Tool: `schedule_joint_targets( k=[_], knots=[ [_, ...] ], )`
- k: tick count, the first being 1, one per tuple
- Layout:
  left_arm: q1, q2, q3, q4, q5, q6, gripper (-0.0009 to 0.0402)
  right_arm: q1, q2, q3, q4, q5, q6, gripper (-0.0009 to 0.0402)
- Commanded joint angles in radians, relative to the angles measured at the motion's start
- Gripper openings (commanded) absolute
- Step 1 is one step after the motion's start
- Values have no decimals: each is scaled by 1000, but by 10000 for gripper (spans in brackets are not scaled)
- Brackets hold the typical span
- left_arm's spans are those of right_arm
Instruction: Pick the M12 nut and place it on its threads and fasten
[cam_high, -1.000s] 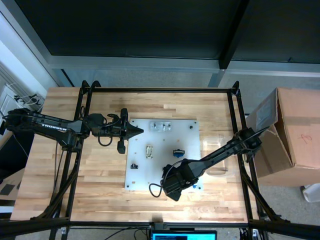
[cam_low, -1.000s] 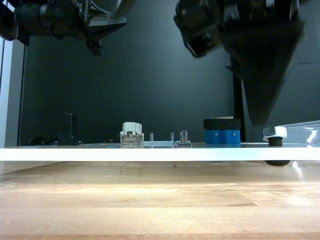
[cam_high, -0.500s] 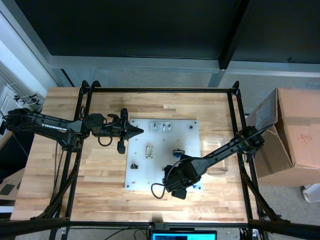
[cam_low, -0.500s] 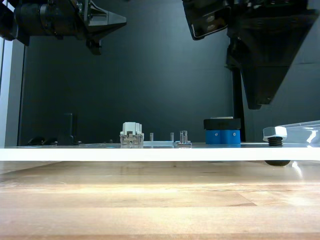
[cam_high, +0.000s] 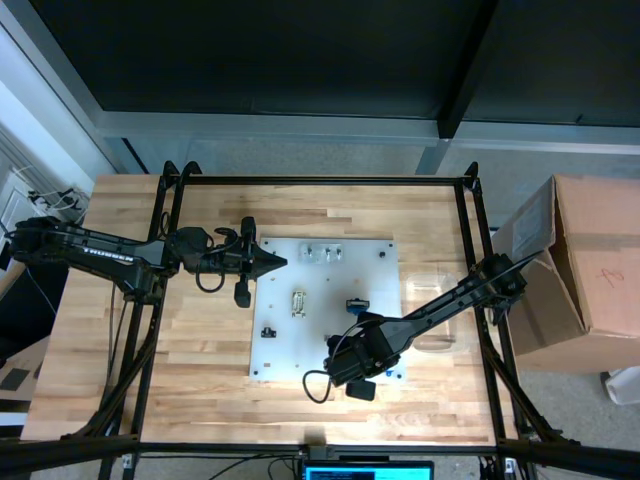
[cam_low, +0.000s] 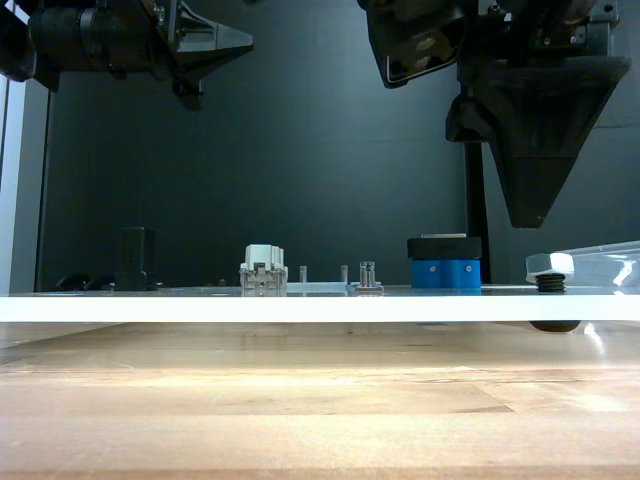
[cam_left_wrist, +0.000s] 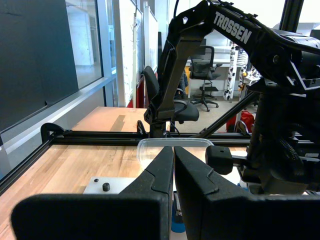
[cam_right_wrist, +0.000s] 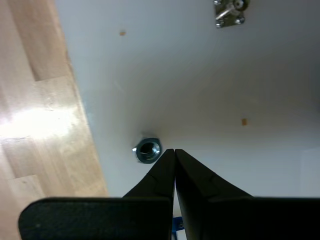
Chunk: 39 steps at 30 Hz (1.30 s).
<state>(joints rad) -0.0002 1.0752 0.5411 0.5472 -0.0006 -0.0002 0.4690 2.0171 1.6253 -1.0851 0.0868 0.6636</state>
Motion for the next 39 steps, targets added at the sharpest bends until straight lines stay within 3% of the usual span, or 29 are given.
schedule_joint_targets(
  k=[1, 17, 31, 39],
  knots=[
    [0, 0, 0, 0, 0, 0, 0, 5, 9, 0, 3, -1, 8, 20],
    [0, 0, 0, 0, 0, 0, 0, 12, 39, 0, 44, -62, 9, 12],
    [0, 0, 0, 0, 0, 0, 0, 11, 18, 0, 32, -59, 3, 12],
    [0, 0, 0, 0, 0, 0, 0, 4, -2, -40, -15, -52, -136, -2]
  ],
)
